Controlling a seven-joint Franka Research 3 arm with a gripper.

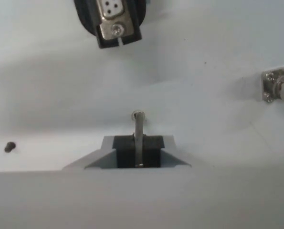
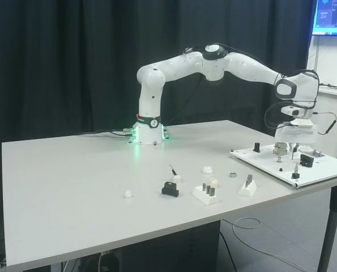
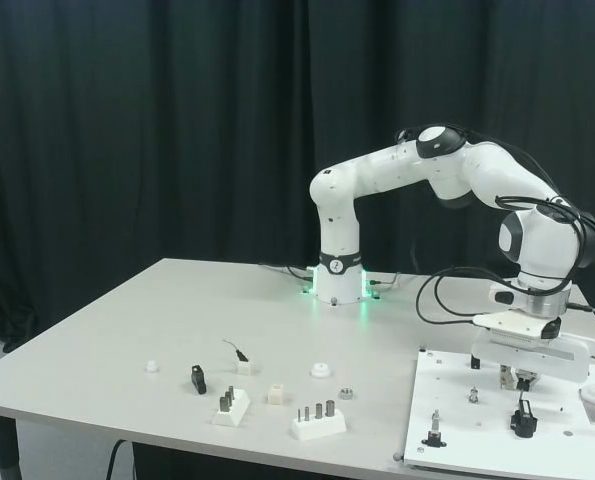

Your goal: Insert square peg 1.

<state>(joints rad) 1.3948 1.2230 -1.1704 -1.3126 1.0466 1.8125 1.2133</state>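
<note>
The gripper (image 1: pixel 139 164) hangs low over the white board (image 2: pixel 321 173), its fingers pinching the square peg (image 1: pixel 139 138), a thin grey bar held upright between them. The peg's lower tip sits at a small hole (image 1: pixel 138 114) in the board, near the black connector (image 1: pixel 114 21). Whether the tip has entered cannot be told. Keep the peg vertical, align its flats with the hole, and descend slowly with light force.

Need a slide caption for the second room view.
White Franka arm reaches over the white task board, its gripper low above it; small parts sit on the grey table.
</note>
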